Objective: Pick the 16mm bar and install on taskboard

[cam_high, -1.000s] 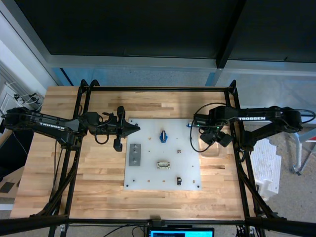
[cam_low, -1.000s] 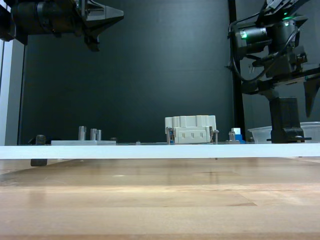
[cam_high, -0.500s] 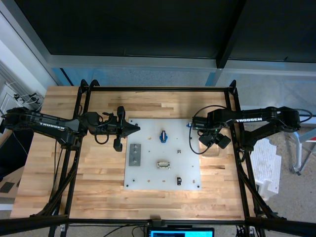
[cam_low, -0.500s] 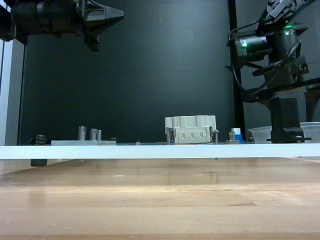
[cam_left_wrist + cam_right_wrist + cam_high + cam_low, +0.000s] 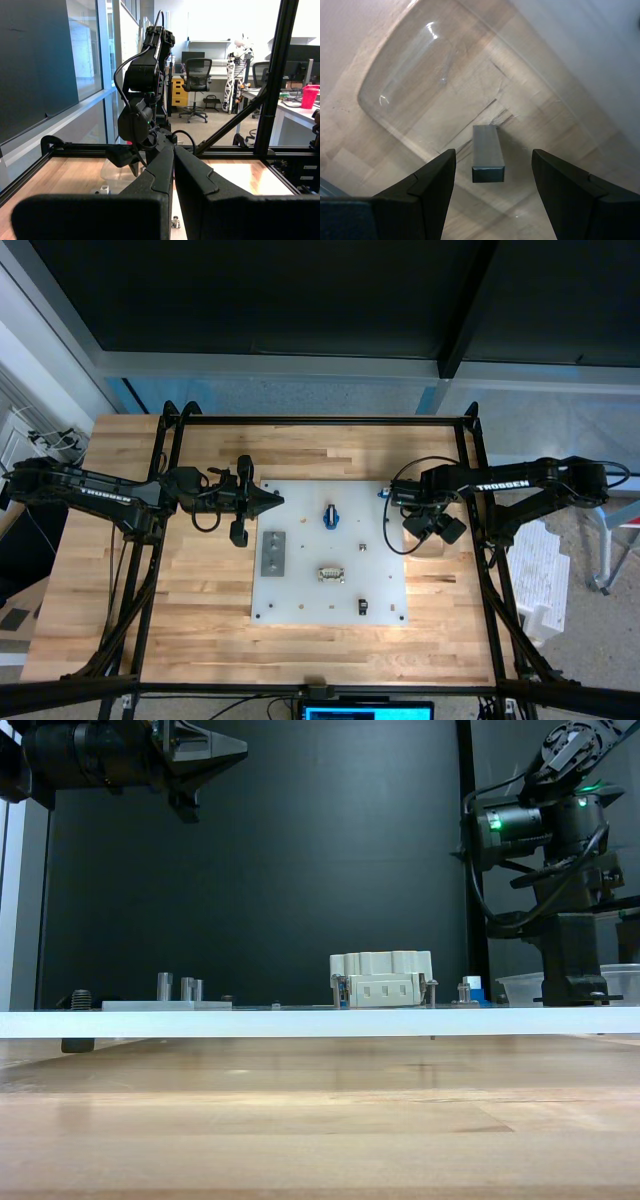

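The 16mm bar (image 5: 487, 152) is a short dull-grey metal piece lying in a clear plastic tray (image 5: 415, 75). My right gripper (image 5: 492, 167) points down over it, open, with one finger on each side of the bar and not touching it. From above, the right gripper (image 5: 428, 528) hangs just off the right edge of the white taskboard (image 5: 300, 595). My left gripper (image 5: 270, 498) is shut and empty, held high over the board's back-left corner, and it also shows in the low view (image 5: 225, 750).
The board carries a grey two-hole block (image 5: 273, 552), a blue knob (image 5: 331, 515), a beige connector (image 5: 331, 574) and small black fittings (image 5: 364, 607). Black frame rails (image 5: 320, 421) run round the wooden table. The clear tray (image 5: 430, 543) sits on the wood by the board.
The right wrist has swung and tilted further down over the clear tray, shifting slightly toward the board. The left arm has stayed still.
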